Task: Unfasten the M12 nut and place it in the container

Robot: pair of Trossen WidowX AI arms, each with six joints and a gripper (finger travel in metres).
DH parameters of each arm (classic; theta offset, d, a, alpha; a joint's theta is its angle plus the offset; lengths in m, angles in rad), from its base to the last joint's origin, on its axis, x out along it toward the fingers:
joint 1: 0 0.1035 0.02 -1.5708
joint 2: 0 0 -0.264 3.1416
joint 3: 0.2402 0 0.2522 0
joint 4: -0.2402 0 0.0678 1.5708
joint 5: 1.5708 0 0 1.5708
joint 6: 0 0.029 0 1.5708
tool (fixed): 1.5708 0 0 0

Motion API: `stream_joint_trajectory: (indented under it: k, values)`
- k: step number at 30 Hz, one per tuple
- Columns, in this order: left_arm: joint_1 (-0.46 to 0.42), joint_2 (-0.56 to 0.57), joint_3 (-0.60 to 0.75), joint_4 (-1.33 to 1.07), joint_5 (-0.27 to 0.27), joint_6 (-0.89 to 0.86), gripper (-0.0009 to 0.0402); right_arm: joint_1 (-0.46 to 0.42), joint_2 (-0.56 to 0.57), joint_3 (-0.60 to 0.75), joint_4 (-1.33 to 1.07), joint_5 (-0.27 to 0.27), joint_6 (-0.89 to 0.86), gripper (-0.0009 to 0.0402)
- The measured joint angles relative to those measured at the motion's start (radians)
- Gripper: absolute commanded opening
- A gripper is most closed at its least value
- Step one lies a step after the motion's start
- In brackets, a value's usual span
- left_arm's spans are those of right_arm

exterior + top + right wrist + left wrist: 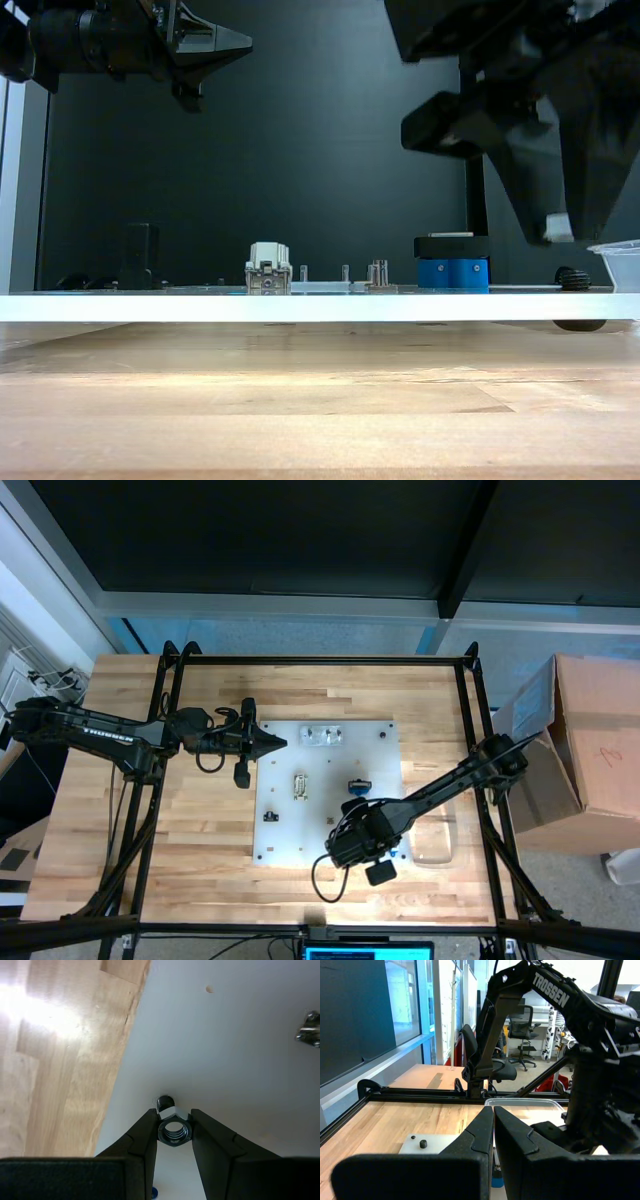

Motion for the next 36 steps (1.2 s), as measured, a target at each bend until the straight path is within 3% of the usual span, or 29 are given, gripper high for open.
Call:
stream_joint_trajectory:
  k: [10,17,36]
  values:
    - [0.0,0.0,0.0,0.0,0.0,0.0,0.0,-0.023,-0.091,0.0,-0.014,-0.003,0.003,0.0007]
    - [0.0,0.0,0.0,0.0,0.0,0.0,0.0,-0.107,-0.193,-0.024,-0.071,0.0,0.126,0.0007]
    - [0.0,0.0,0.0,0.0,0.0,0.0,0.0,-0.364,-0.465,-0.36,-0.071,0.008,0.381,0.0007]
